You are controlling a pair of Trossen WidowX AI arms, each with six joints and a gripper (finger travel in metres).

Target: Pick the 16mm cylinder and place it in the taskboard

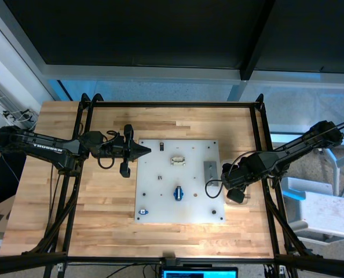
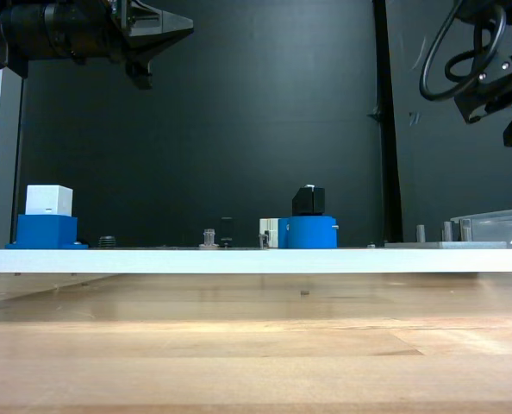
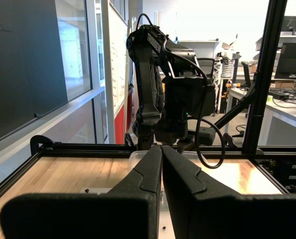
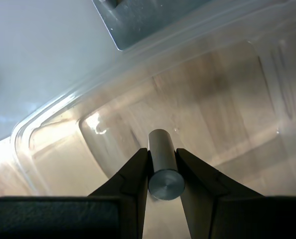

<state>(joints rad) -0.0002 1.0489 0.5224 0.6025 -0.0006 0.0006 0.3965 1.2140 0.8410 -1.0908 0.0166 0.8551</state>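
The 16mm cylinder [image 4: 162, 159], a dull-grey round peg, sits between the fingers of my right gripper [image 4: 162, 152], which is shut on it. The gripper hangs over the clear tray [image 4: 48, 117], just off the right edge of the white taskboard [image 1: 160, 200]. In the high view the right gripper [image 1: 237, 194] is above the tray, and the low view shows it raised well above the table. My left gripper [image 1: 146, 149] is shut and empty, held high at the board's left edge [image 2: 183, 26].
On the board stand a blue fitting [image 1: 178, 193], a beige connector [image 1: 178, 160] and a grey block [image 1: 211, 172] near the right edge. The black frame rails [image 1: 259, 145] border the table. The clear tray [image 1: 243, 201] lies beside the board.
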